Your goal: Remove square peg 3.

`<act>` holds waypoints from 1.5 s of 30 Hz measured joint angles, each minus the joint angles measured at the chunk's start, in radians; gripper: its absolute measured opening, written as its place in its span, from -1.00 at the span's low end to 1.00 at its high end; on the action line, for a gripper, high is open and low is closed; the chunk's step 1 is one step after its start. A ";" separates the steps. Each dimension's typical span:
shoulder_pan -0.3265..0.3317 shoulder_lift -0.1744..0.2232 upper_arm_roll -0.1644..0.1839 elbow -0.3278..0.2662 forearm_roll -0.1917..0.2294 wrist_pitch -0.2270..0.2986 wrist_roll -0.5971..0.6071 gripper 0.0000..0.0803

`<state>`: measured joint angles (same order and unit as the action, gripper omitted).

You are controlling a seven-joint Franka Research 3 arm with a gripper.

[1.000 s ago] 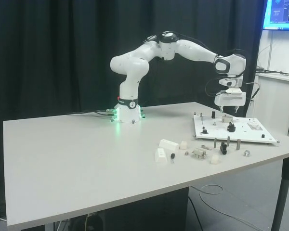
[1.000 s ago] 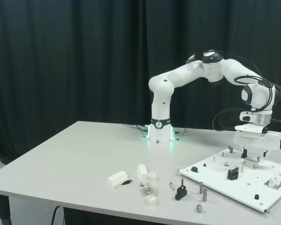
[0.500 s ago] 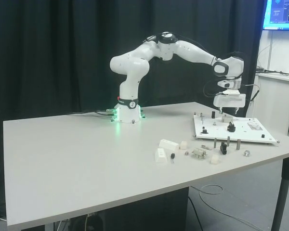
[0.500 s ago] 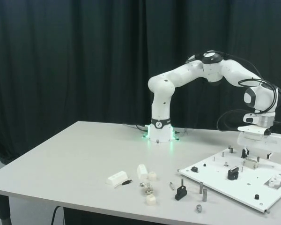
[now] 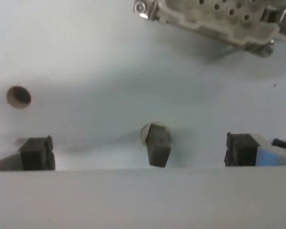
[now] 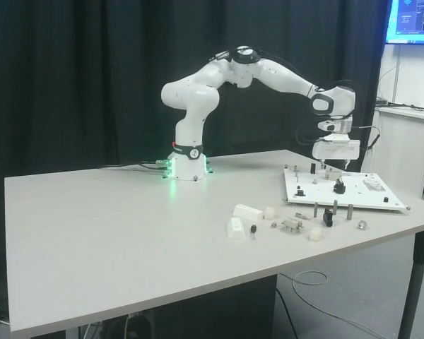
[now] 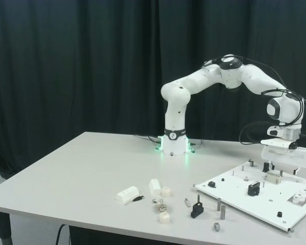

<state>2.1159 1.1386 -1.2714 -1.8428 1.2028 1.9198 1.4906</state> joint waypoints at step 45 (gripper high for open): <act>-0.058 -0.355 0.249 -0.173 -0.211 0.405 0.169 0.99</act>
